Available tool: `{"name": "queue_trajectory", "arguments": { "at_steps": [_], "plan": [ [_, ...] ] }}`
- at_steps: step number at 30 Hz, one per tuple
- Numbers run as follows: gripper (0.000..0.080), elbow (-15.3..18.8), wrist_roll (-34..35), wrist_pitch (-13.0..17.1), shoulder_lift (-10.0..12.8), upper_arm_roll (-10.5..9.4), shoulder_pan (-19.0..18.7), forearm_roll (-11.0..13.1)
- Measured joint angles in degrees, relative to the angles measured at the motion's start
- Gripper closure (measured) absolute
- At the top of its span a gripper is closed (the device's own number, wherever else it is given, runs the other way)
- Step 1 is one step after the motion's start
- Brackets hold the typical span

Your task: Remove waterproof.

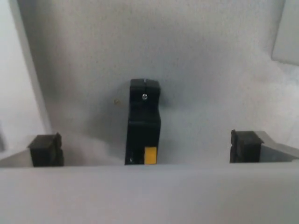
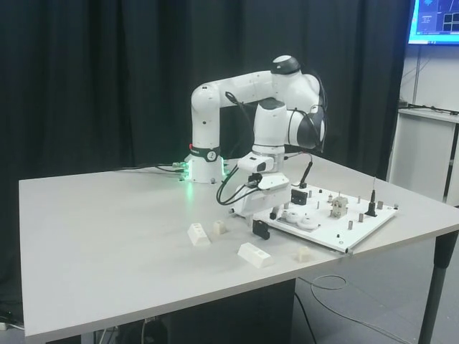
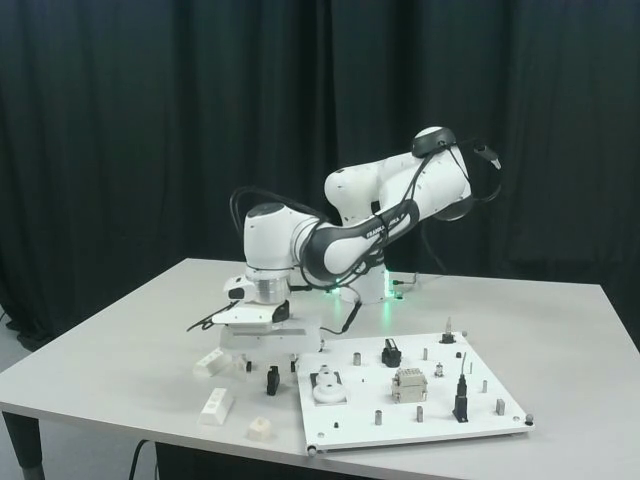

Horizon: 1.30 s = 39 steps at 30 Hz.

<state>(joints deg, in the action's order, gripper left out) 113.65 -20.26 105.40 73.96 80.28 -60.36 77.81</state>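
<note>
One black connector [image 1: 144, 122] between wide-spread end effector [image 1: 145, 148] fingers; four white blocks [image 3: 216, 405] nearby.

The room is evenly lit from overhead, so the grey table [image 2: 107, 222] looks bright against the black curtain [image 3: 150, 130], which swallows nearly all light. Shadows under the arm [image 3: 300, 245] and the small white blocks [image 2: 254, 253] are soft and short. A green glow shines at the arm's base [image 2: 188, 172]. A lit screen [image 2: 436, 20] glares in one corner. In the wrist view the nearest surface is a blurred pale band, and a soft shadow surrounds the black part [image 1: 144, 122].
</note>
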Motion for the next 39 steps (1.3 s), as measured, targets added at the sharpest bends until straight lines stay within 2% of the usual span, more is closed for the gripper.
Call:
{"name": "queue_trajectory", "arguments": {
  "at_steps": [2,3,11,39],
  "plan": [
    [0.0036,-0.08,0.00,-0.57,-0.01,0.52,-0.04,-0.25],
    [0.0009,-0.13,0.00,-0.83,-0.02,0.76,-0.06,-0.38],
    [0.0003,-0.41,0.00,-2.28,-0.03,2.04,-0.07,-1.04],
    [0.0003,-0.44,0.00,-2.47,-0.08,2.41,-0.10,-1.11]
  ]
}}
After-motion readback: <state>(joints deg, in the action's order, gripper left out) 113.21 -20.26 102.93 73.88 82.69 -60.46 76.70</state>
